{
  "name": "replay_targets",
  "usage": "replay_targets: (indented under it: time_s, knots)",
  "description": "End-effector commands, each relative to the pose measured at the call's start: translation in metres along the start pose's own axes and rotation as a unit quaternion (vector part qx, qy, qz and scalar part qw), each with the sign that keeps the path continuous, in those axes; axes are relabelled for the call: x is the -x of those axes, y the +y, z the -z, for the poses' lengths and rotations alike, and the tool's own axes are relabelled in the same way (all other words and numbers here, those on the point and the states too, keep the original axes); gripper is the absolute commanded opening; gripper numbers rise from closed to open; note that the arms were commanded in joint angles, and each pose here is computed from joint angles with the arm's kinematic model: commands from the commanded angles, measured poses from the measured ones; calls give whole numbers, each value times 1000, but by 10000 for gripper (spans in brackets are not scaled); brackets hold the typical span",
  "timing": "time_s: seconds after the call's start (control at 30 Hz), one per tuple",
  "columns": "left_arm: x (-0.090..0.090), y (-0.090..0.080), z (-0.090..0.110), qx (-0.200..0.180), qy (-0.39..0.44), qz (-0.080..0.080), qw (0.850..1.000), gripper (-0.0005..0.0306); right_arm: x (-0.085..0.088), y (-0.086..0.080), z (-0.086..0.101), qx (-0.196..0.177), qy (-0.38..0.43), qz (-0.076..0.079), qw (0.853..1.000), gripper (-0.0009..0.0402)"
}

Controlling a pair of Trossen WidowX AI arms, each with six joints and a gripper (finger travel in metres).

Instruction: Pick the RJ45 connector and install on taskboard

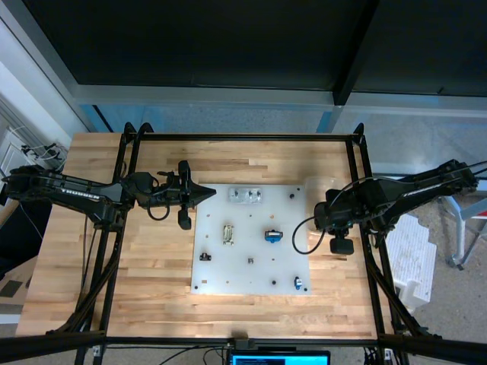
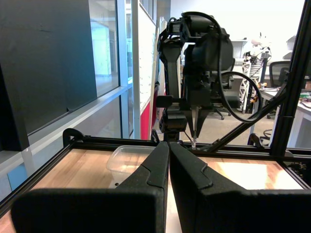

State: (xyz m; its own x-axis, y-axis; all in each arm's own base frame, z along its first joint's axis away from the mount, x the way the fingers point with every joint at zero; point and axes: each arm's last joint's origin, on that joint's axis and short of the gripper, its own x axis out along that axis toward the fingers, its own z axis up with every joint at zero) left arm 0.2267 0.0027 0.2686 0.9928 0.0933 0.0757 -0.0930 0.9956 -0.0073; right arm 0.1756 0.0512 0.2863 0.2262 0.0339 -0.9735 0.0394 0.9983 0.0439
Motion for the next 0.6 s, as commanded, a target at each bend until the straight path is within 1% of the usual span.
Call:
replay_targets:
  time_s: [0.03, 0.27, 0.37, 0.5, 0.6]
  knots:
    - [0, 0, 0, 0, 0, 0, 1000, 0, -4, 9, -2, -3, 4, -3, 1000, 0]
    - [0, 0, 0, 0, 0, 0, 1000, 0, -10, 25, -3, -9, 7, -9, 1000, 0]
    - [0, 0, 0, 0, 0, 0, 1000, 0, -14, 33, -4, -4, 10, -12, 1000, 0]
    - [0, 0, 0, 0, 0, 0, 1000, 0, -21, 44, -6, -7, 13, -15, 1000, 0]
    - [0, 0, 0, 0, 0, 0, 1000, 0, -27, 52, -7, -4, 21, -14, 1000, 0]
